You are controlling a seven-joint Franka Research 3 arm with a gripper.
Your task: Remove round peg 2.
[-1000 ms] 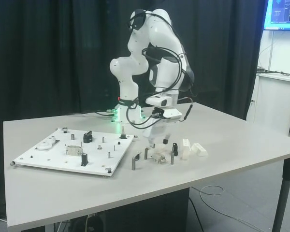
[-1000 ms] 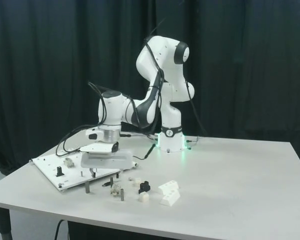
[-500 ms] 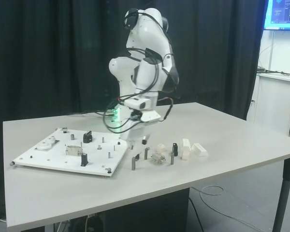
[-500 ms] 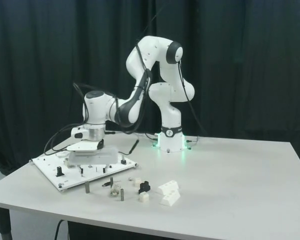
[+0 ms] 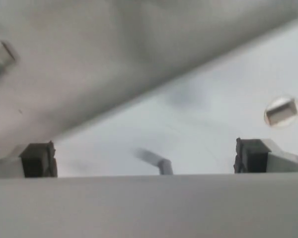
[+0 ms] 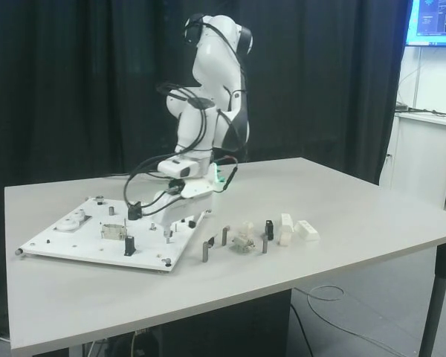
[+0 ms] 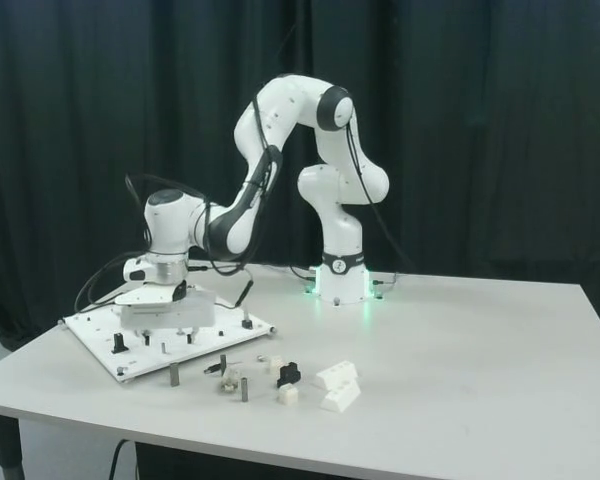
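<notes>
— Where is your gripper?

— My gripper [image 6: 166, 220] hangs above the flat white assembly board [image 6: 67, 249], fingers [image 5: 38, 159] spread apart, nothing between them.

— And the peg?

— A short grey upright round peg [image 5: 161, 164] stands on the board directly beneath me, between the fingertips, long axis vertical. I judge that a straight descent suits it.
</notes>
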